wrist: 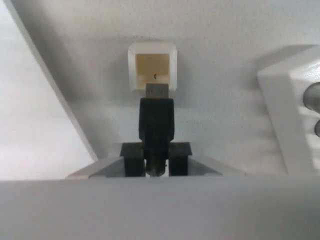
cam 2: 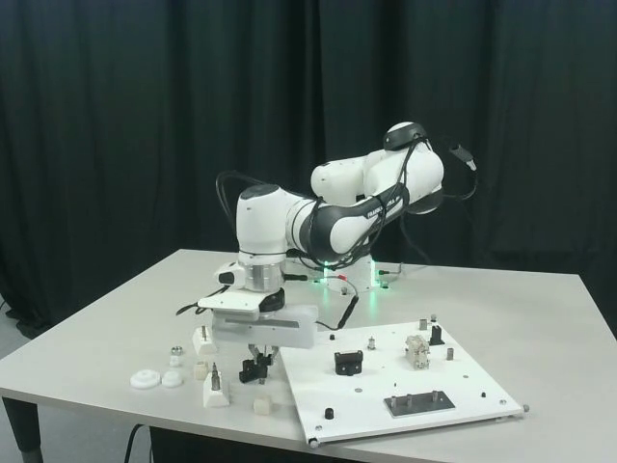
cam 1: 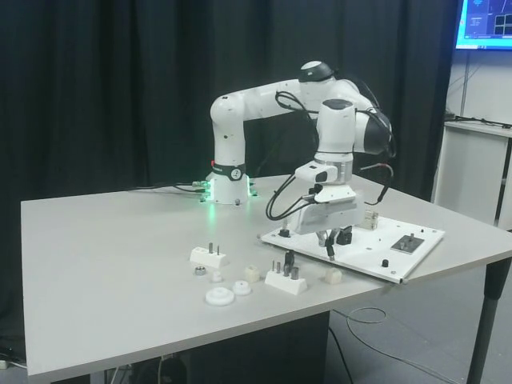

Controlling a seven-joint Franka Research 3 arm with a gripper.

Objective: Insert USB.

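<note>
Black gripper fingers (wrist: 131, 159) clamp the black plastic USB plug (wrist: 156, 125). Its grey metal tip meets the white square socket block (wrist: 153, 66) on the grey table (wrist: 225, 60).

My gripper (cam 1: 336, 240) hangs low over the near edge of the white board (cam 1: 416, 258). White gears (cam 1: 228, 293) lie on the grey table (cam 1: 104, 264) nearby

White arm bent low, end effector (wrist: 156, 159) clamped (pointing down)

Black USB plug (wrist: 156, 122) apparently at white socket (wrist: 153, 66)
</note>
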